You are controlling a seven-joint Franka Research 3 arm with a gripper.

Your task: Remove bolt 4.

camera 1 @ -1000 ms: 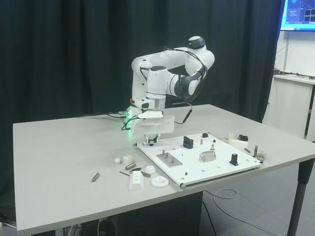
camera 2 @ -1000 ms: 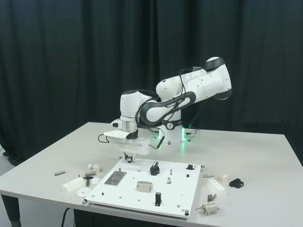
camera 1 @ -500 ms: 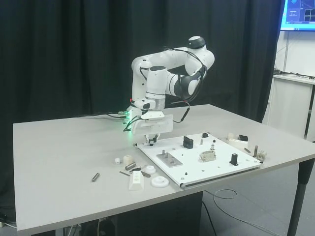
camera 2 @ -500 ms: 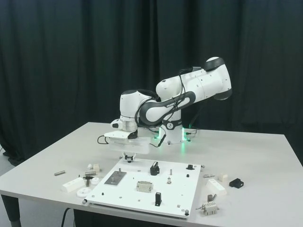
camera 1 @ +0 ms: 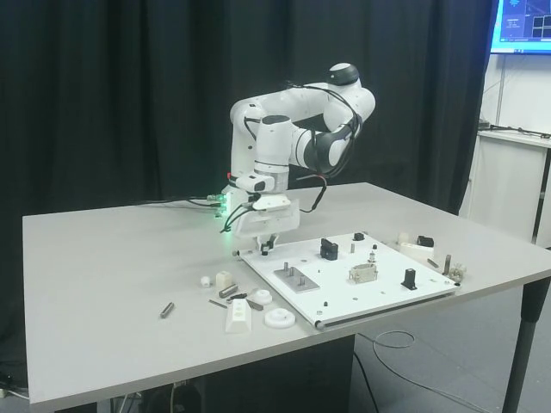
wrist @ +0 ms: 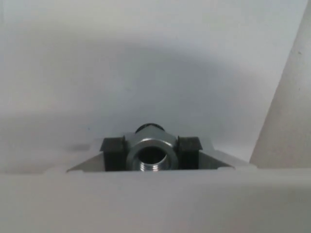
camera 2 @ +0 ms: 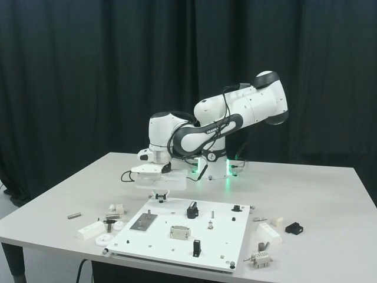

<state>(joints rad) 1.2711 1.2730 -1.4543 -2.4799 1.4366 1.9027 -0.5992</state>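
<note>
in the wrist view, nearest the camera, the gripper [wrist: 150, 154] has its two black pads [wrist: 112, 154] pressed in from either side on a small grey metal bolt [wrist: 150, 155], seen end-on with a round threaded hollow facing the lens, so the fingers are narrow and holding the bolt, with the white flat assembly board [wrist: 121, 73] behind it. the bolt looks light, rigid and smooth-sided, so it would likely slip if gripped loosely; a hold across its body with the pads flat on opposite sides, as here, seems the soundest, and it is unlikely to be fragile. in the first room view the gripper [camera 1: 268, 243] hangs just above the board's [camera 1: 387, 297] far corner at about 10 o'clock from the board's middle, but the bolt itself is too small to pick out there, and whether it is clear of its hole cannot be told. the second room view shows the white arm [camera 2: 235, 115] bent low over the grey table [camera 2: 330, 236], with the gripper [camera 2: 159, 195] above the board's [camera 2: 224, 242] far edge at 11 o'clock, and loose white and grey small parts [camera 2: 103, 227] lying off the board at 9 o'clock.
</note>
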